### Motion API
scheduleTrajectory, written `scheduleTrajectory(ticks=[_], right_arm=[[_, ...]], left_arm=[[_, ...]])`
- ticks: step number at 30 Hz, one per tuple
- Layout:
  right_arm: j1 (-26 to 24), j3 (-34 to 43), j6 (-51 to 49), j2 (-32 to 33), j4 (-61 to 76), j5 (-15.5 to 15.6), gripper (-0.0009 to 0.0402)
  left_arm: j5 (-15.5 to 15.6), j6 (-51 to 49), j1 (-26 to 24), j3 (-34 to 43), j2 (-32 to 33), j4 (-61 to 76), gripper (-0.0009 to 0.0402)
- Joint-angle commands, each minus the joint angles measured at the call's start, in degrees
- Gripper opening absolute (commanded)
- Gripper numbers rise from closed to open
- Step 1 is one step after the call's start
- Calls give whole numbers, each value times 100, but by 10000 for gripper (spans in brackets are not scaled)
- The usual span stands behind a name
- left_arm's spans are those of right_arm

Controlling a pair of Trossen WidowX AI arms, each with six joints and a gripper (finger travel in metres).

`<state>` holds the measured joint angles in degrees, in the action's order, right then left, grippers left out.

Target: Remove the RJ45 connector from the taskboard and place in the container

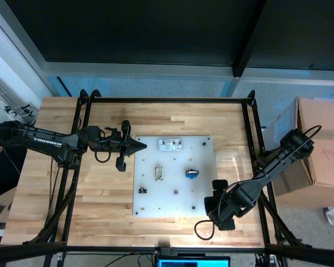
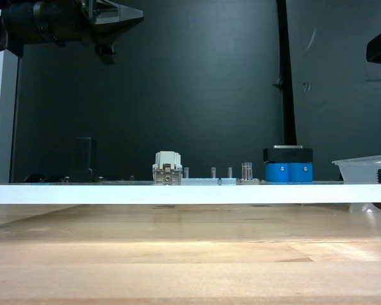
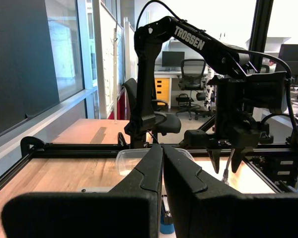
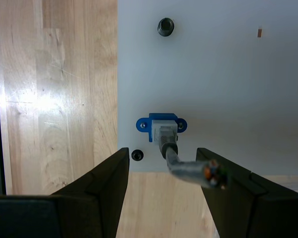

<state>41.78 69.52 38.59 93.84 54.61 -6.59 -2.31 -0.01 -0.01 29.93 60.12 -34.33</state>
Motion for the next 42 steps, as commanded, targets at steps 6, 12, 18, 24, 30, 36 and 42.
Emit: scheduleTrajectory(ticks=[6, 12, 18, 24, 30, 36, 42], right_arm=[[59, -302, 26, -275, -315, -291, 182], [61, -516, 96, -374, -542, -299, 181], [59, -643, 98, -369, -782, -448, 181], [63, -907, 103, -369, -1167, -439, 181], [81, -994, 103, -369, -1176, -444, 181], [85, -1003, 101, -372, -1196, -446, 163], [85, -1003, 98, -376, -1235, -439, 108]], left_arm=[[-2, 0, 0, 2, 0, 0, 0], [-2, 0, 2, 2, 0, 0, 0], [-2, 0, 2, 2, 0, 0, 0], [-2, 0, 0, 2, 0, 0, 0], [-2, 0, 0, 2, 0, 0, 0], [-2, 0, 2, 2, 0, 0, 0], [-2, 0, 0, 2, 0, 0, 0]])
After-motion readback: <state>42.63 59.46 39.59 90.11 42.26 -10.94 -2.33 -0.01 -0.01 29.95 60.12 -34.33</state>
